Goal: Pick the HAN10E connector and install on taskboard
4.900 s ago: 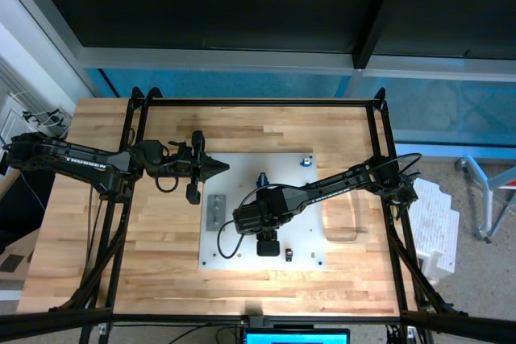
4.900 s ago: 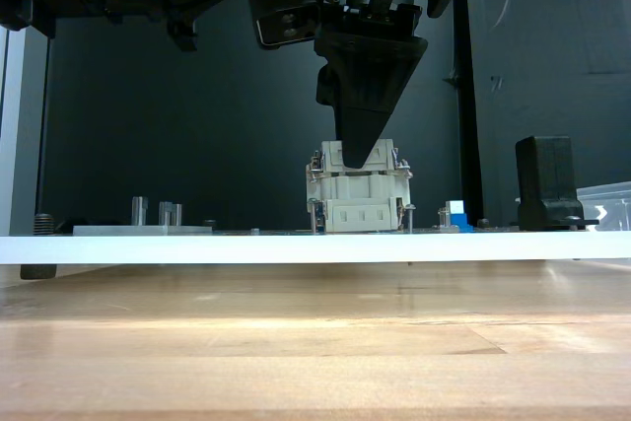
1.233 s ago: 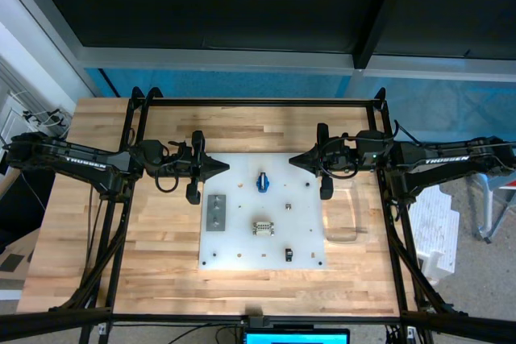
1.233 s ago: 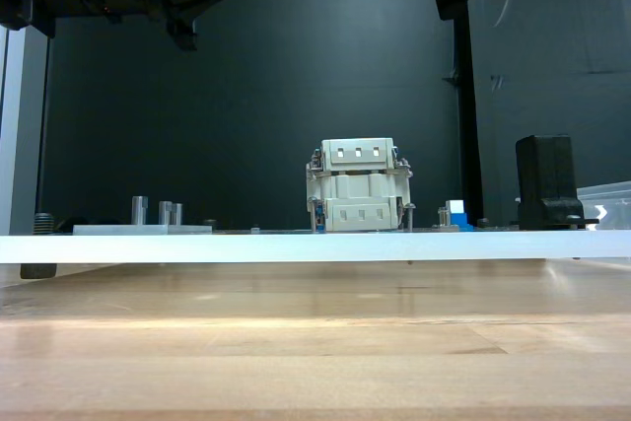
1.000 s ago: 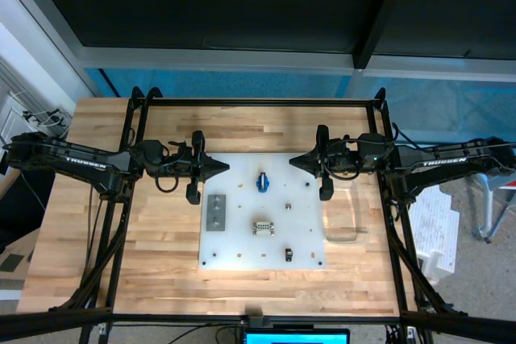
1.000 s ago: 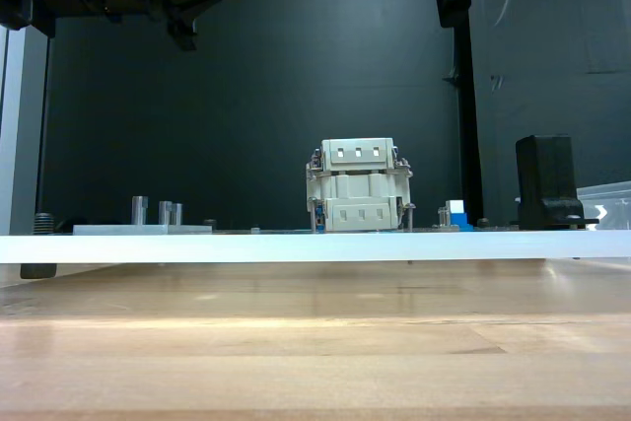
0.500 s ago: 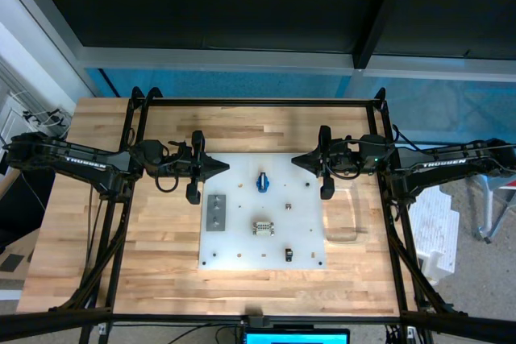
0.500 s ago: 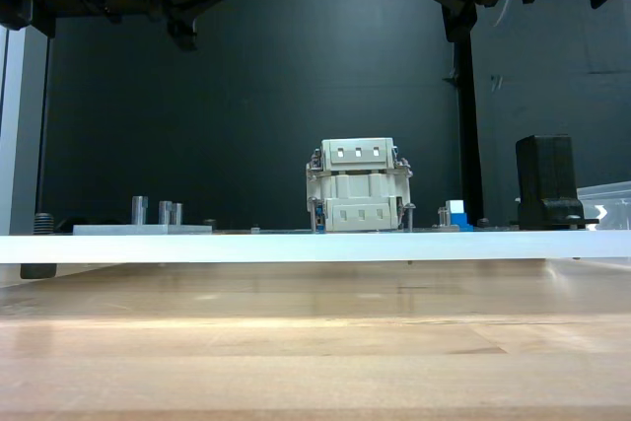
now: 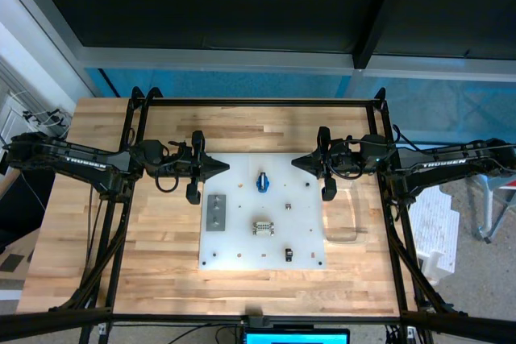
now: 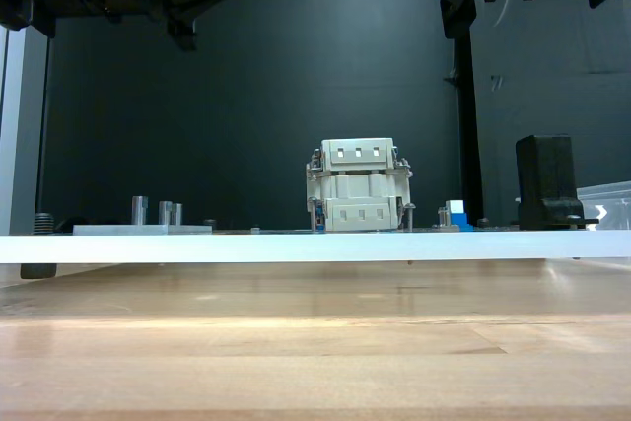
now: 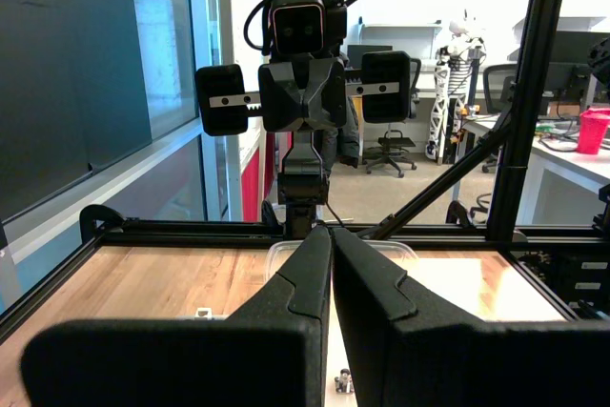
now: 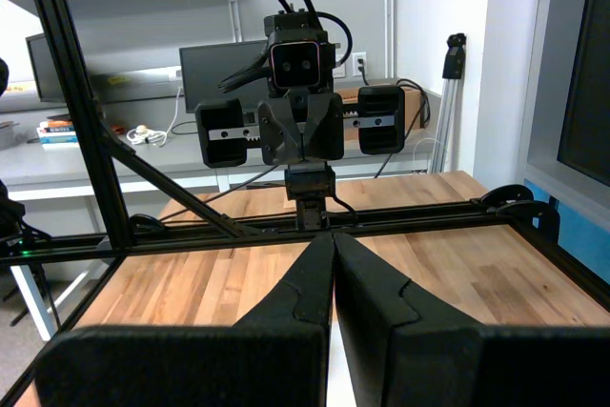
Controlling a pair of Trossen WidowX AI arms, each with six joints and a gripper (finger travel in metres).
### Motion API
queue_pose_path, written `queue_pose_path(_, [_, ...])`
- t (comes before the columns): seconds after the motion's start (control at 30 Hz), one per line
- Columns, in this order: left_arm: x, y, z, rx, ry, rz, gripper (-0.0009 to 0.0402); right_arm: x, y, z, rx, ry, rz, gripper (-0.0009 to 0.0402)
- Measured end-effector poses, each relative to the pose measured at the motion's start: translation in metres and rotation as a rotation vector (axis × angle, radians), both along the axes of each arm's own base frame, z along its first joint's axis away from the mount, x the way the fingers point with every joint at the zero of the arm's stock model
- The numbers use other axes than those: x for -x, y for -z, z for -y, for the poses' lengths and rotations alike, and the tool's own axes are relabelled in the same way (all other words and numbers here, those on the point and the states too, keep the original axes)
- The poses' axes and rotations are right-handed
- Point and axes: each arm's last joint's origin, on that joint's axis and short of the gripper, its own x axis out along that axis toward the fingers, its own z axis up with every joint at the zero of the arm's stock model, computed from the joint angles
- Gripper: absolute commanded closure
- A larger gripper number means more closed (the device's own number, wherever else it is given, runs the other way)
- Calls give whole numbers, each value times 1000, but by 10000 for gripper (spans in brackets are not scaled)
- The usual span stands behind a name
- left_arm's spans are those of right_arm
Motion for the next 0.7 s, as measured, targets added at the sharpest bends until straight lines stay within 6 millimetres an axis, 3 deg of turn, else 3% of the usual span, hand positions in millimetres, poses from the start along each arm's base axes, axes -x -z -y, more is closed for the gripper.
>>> queue_pose_path(0.7, [0, 0, 0, 0, 0, -1, 392, 1, 7, 3, -5, -10, 13, 393])
